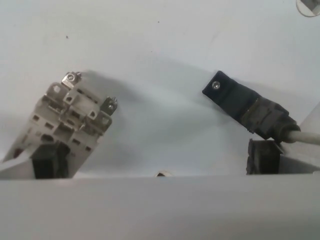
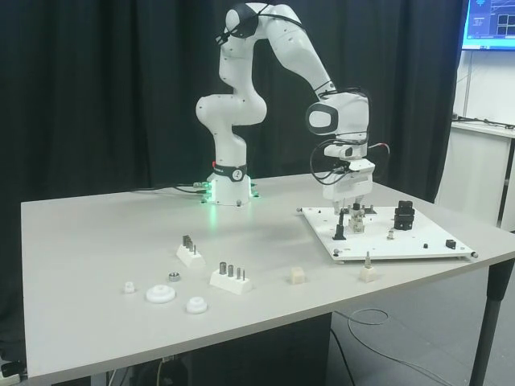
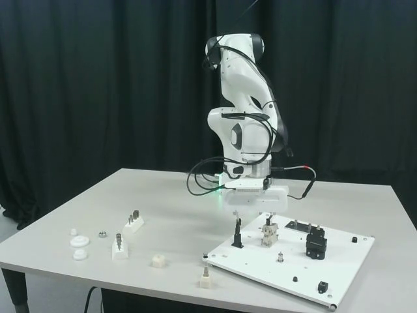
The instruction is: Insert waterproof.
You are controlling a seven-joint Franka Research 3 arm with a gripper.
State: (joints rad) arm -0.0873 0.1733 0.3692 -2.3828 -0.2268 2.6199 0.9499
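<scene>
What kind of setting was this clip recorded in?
Most likely a robotics lab or test cell: a white arm bolted on a grey table, black curtains behind it, and a white assembly board with small fixtures.

The grey table [image 2: 96, 233] carries the arm's base [image 2: 228, 191], a white board [image 2: 418, 245], two small white blocks with pins [image 2: 231, 277], three white round parts [image 2: 161, 294], a small ring [image 2: 173, 277] and two small cubes [image 2: 298, 276].
</scene>
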